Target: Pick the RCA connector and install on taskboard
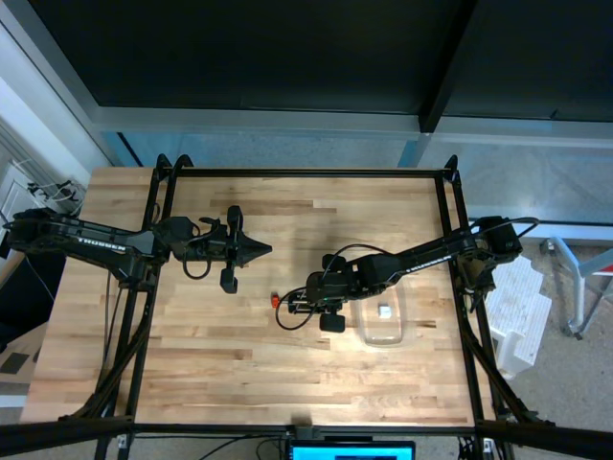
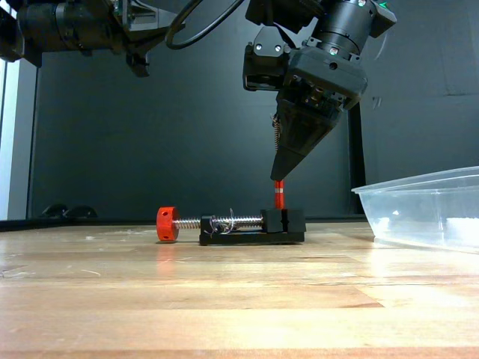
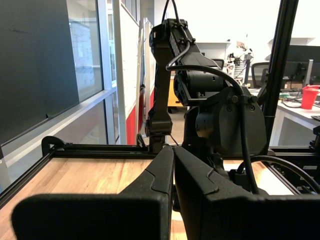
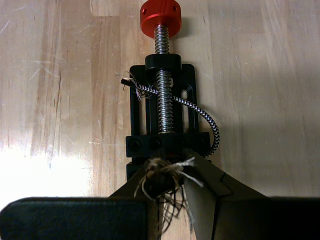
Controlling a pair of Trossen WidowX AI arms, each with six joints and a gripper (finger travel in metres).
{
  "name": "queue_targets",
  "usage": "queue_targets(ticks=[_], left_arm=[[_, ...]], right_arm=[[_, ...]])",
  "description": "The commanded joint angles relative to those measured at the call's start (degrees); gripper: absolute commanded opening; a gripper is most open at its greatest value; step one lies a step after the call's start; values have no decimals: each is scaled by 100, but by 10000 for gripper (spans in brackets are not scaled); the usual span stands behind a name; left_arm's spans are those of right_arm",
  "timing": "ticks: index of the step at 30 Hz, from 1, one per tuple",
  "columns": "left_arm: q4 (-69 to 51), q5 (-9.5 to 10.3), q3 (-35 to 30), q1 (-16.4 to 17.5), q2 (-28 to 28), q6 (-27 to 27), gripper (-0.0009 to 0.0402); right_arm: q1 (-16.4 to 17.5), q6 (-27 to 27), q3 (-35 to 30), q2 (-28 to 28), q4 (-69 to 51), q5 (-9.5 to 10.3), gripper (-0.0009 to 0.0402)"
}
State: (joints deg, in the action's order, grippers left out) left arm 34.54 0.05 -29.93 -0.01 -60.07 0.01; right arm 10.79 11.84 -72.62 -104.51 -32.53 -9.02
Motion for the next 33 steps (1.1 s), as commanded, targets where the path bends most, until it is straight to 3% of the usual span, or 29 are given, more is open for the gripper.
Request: queue_targets(ticks=[1,12,25,33], left_arm=[[0,-2,-2,2,-2,0,0],[0,-2,-2,0,-2,0,0],[0,-2,-2,0,-2,0,0],[0,-2,-2,0,-4,0,0]], right_arm=[[-4,-15,17,-28,-39,4,0],[-4,-33,17,15,11,7,14],[-2,-24,17,175,48,0,139],[2,-26,17,564,-131,7,186]])
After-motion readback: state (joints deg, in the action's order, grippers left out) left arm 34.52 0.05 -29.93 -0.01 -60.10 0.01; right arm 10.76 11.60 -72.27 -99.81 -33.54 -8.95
